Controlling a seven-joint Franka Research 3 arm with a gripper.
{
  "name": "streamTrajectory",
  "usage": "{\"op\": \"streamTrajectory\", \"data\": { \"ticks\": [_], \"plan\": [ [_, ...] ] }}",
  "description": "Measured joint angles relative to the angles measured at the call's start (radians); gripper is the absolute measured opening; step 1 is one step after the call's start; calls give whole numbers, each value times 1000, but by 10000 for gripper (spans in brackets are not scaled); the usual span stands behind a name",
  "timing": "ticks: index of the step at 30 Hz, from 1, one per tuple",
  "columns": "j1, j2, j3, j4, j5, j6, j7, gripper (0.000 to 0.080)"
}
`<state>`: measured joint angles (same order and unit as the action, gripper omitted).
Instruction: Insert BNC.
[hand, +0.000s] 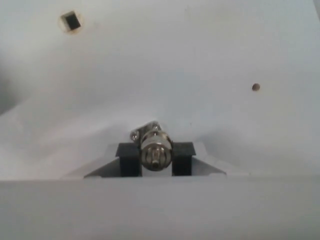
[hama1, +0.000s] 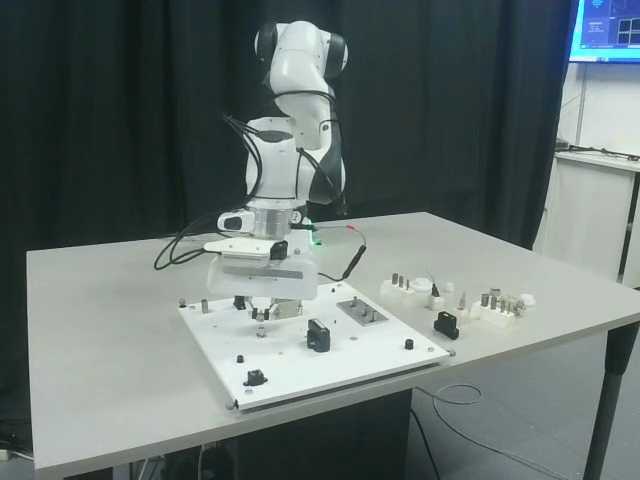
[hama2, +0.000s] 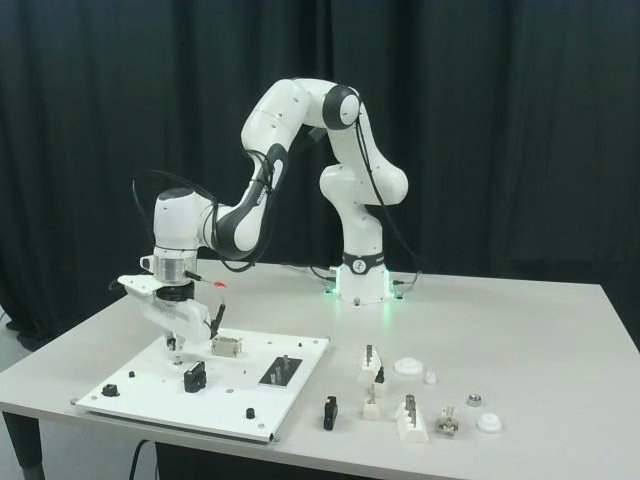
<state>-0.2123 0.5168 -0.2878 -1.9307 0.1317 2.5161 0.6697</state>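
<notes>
The tool (hand: 156, 159) is seen closed narrowly on the BNC connector (hand: 155, 150), which is gripped between two black fingers (hand: 129, 159) in the wrist view. The connector is held just above the white board (hama1: 330, 350), over the board's rear part, near the arm's side. On the board, a black fixture (hama1: 319, 335) and a grey plate (hama1: 363, 313) are observed. White part holders (hama2: 412, 425) are noted on the grey table (hama2: 530, 330), apart from the board.
</notes>
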Motion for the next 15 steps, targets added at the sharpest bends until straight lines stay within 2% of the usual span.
{"op": "streamTrajectory", "data": {
  "ticks": [15],
  "plan": [
    [0,7,-2,3,21,-38,-36,126]
  ]
}}
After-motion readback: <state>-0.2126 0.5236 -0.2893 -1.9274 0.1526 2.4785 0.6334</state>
